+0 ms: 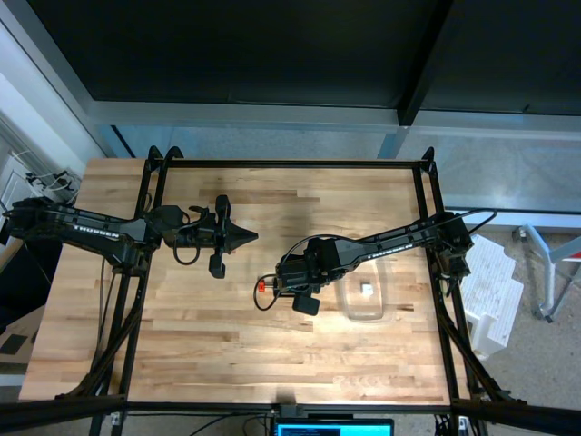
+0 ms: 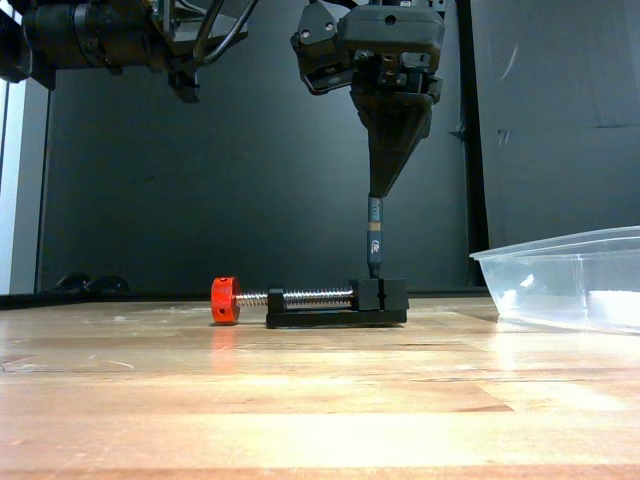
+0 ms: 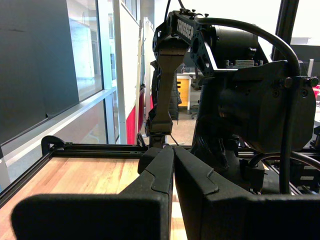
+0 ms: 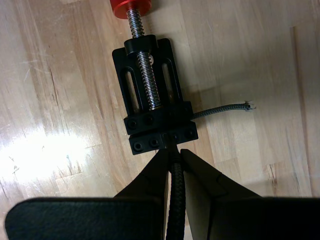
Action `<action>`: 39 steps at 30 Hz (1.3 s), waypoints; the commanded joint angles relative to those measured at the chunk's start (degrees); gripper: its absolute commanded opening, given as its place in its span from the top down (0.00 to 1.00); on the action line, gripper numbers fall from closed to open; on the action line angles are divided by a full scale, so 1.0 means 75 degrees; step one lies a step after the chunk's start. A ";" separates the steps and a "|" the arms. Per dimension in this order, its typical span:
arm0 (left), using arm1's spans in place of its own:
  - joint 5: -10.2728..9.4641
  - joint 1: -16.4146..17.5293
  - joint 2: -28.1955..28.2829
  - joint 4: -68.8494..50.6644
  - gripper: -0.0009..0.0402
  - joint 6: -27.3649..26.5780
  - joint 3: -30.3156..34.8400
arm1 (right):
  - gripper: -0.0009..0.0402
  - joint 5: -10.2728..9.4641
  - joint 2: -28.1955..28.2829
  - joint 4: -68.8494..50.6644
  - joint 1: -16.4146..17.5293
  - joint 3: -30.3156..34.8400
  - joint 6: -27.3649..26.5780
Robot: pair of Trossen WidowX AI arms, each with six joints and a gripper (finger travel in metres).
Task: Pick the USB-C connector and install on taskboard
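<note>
Chiefly, the danger is a skewed push. The right claw (image 2: 376, 190) hangs straight down over the taskboard (image 2: 340, 318). Its fingers (image 4: 205, 180) are pressed together on the USB-C connector (image 2: 375, 240), which stands upright directly below the claw's tips. The connector's lower end meets the top of the block's end piece. Whether the plug is already in its opening or only resting on the edge, I cannot tell.

If it sits a shade off line, pressing down would likely bend the thin plug. It could also slide up between the fingers, since the grip is on a narrow dark shaft. The taskboard seems to lie loose on the worktop (image 2: 300, 400), so any sideways force could shove or tip it. That would swing the red-orange knob (image 2: 225, 299) at the end farthest from the claw. A thin grey cord (image 4: 225, 109) with a frayed end pokes out from the block just beyond the claw's tips, and it may keep the block from lying flat. Letting go before the plug is home could let it topple.

The left claw (image 3: 173, 150) is parked well apart from the right claw, raised above the worktop. Its fingers are closed against each other, with nothing between them and touching nothing.
</note>
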 commanded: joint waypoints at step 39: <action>0.0000 0.0000 0.0003 0.0000 0.98 0.0003 0.0000 | 0.97 -0.0082 -0.0003 0.0624 0.0000 -0.0513 -0.0224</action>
